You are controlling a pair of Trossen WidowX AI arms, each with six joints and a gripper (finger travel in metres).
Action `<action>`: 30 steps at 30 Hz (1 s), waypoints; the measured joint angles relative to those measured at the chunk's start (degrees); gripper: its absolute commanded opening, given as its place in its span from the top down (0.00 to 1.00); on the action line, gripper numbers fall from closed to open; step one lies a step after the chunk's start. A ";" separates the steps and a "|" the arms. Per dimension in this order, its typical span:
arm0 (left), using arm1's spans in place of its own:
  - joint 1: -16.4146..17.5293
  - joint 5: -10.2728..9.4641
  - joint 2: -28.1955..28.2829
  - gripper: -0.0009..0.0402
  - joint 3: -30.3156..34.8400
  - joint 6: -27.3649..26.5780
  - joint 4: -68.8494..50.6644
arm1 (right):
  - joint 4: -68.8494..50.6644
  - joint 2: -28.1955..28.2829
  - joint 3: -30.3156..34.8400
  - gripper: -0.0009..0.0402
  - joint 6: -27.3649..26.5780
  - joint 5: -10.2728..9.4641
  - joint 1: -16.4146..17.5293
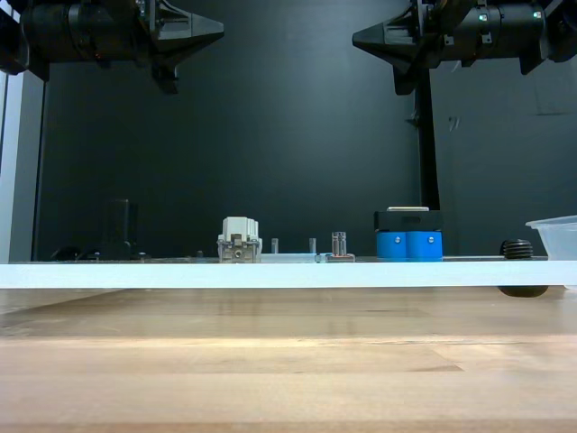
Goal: Pick the RJ45 connector and install on taskboard
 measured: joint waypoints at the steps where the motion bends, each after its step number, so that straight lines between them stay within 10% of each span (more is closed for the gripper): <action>1: 0.00 -0.02 0.00 0.98 0.00 0.00 0.00 | -0.17 0.00 0.00 0.98 0.00 0.02 0.00; 30: 0.00 0.00 0.00 0.98 -0.02 0.00 0.00 | -0.57 0.00 0.02 0.98 0.02 0.02 0.00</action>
